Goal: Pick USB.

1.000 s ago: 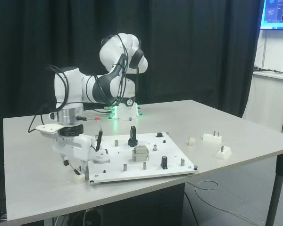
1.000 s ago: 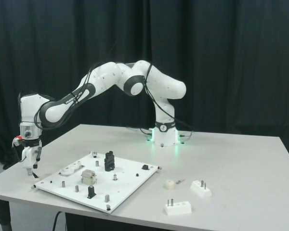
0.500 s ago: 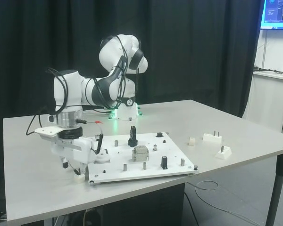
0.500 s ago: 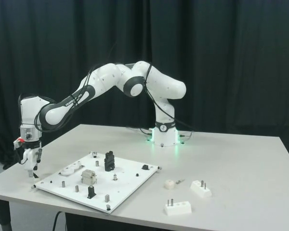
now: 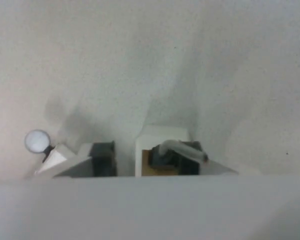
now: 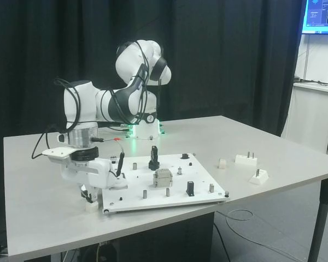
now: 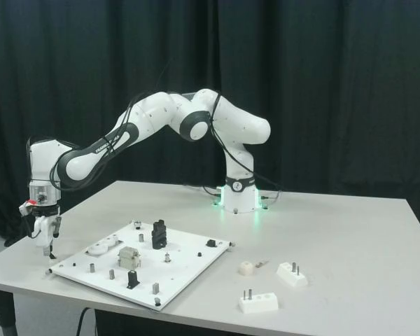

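Matte grey table (image 6: 38,164) | boxy white USB (image 5: 162,150) btwn jaws

One white board (image 6: 169,188) lies on one grey desk (image 6: 38,164). Three small white blocks (image 6: 246,159) sit beside it. One arm (image 7: 161,119).

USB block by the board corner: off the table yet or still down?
Still down, as far as the room views show: the small white USB block sits on the grey table off the white board's corner, with the gripper just above it.
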Available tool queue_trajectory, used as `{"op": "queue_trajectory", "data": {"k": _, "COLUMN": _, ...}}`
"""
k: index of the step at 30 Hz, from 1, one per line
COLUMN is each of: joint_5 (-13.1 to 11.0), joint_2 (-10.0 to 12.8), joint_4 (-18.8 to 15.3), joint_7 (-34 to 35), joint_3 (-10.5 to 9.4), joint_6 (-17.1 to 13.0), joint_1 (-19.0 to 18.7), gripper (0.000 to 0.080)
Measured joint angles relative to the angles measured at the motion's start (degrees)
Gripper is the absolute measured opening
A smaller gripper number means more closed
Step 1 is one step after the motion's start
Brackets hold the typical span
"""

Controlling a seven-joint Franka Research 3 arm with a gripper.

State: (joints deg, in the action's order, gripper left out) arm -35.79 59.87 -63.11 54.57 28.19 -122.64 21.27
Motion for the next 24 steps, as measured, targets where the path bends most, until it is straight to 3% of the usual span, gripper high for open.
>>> {"op": "queue_trajectory", "data": {"k": 4, "joint_5": -0.3, "joint_2": 0.1, "joint_4": 0.0, "joint_7": 0.1, "joint_3": -0.12, "joint_6": 0.0, "joint_1": 0.0, "gripper": 0.0362}}
{"op": "queue_trajectory", "data": {"k": 5, "joint_5": -0.3, "joint_2": 0.1, "joint_4": 0.0, "joint_7": 0.1, "joint_3": -0.12, "joint_6": 0.0, "joint_1": 0.0, "gripper": 0.0182}}
{"op": "queue_trajectory", "data": {"k": 9, "joint_5": -0.4, "joint_2": 0.4, "joint_4": 0.3, "joint_7": 0.1, "joint_3": -0.09, "joint_6": -0.2, "joint_1": 0.0, "gripper": 0.0182}}
{"op": "queue_trajectory", "data": {"k": 10, "joint_5": -0.4, "joint_2": 0.4, "joint_4": 0.3, "joint_7": 0.1, "joint_3": -0.07, "joint_6": -0.2, "joint_1": 0.0, "gripper": 0.0060}}
{"op": "queue_trajectory", "data": {"k": 24, "joint_5": -0.4, "joint_2": 0.5, "joint_4": 1.9, "joint_7": 0.1, "joint_3": 1.04, "joint_6": 0.6, "joint_1": 0.0, "gripper": 0.0060}}
